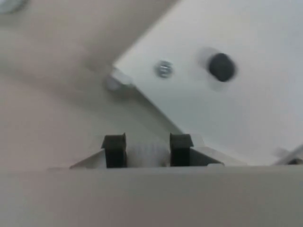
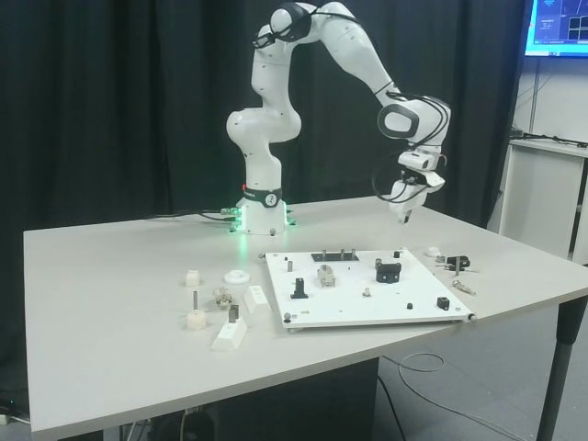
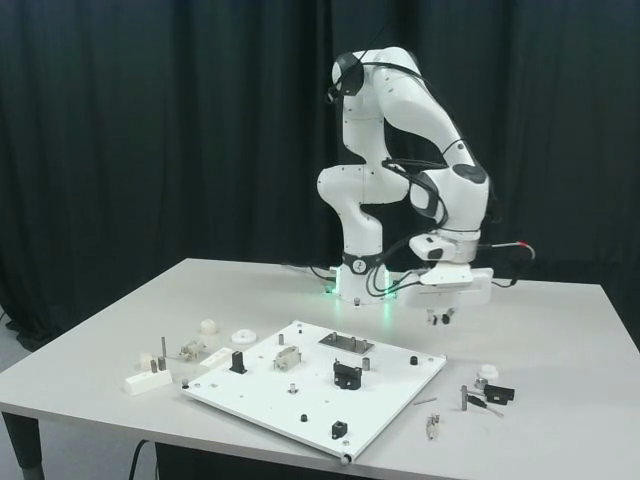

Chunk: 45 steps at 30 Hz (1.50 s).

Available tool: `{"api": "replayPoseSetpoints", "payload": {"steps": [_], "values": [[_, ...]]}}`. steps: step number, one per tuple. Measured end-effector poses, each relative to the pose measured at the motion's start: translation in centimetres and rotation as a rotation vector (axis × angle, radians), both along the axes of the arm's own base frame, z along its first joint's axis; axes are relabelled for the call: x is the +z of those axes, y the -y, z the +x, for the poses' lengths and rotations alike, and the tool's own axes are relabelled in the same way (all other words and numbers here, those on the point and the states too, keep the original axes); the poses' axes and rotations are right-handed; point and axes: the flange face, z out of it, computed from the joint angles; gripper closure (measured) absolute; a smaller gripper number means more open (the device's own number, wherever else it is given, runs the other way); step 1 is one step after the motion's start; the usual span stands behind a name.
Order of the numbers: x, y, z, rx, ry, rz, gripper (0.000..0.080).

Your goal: Place small gear.

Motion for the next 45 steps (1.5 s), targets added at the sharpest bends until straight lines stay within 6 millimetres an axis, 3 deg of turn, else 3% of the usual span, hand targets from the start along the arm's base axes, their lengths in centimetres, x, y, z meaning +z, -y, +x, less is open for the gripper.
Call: {"api": "replayPoseSetpoints", "payload": {"steps": [13, 23, 45], "values": [[-1.0, -5.4, -2.2, -0.021, -0.018, 0.021, 0.0609], [-2.7, -8.2, -2.8, -0.016, -0.045, 0.041, 0.0609], [-8.0, -8.9, -1.3, -0.033, -0.076, 0.056, 0.0609]]}}
